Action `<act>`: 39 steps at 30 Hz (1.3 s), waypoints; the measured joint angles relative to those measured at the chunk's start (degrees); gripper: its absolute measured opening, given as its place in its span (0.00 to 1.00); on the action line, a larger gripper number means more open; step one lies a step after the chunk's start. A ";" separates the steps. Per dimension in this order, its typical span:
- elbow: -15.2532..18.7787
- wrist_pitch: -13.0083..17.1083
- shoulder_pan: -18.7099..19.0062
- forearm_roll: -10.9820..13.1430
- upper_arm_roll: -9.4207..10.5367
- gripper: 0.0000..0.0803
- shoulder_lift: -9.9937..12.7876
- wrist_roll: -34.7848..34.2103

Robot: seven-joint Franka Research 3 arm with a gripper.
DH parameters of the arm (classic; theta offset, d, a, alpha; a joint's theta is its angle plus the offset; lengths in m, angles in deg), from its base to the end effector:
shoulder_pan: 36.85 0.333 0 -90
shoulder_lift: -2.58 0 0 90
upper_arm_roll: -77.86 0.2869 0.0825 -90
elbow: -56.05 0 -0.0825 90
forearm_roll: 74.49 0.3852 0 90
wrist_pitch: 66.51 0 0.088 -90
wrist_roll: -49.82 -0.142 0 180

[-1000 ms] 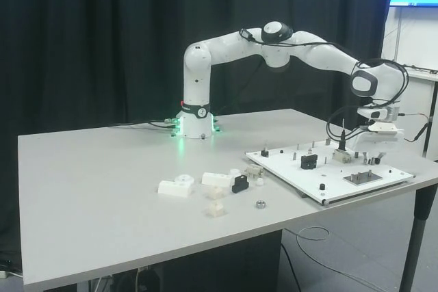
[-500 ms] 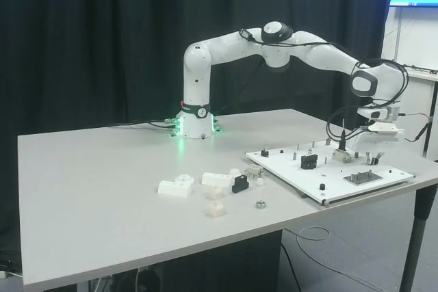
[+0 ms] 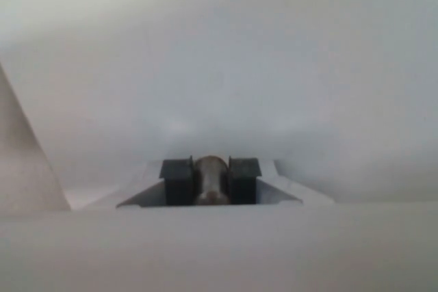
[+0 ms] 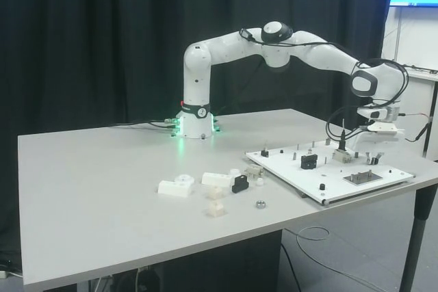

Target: Remove round peg 3.

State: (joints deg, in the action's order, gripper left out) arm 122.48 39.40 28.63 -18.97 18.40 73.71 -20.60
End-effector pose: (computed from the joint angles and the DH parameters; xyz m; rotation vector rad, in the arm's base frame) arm 0.6283 0.3675 0.1614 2.6588 -1.5375 0.0121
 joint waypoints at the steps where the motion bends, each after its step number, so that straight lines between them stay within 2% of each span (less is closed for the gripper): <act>1: 0.00 -0.01 0.00 0.00 0.00 0.13 0.00 -0.02; 39: -0.01 0.11 -0.08 0.01 0.09 0.13 -0.05 1.13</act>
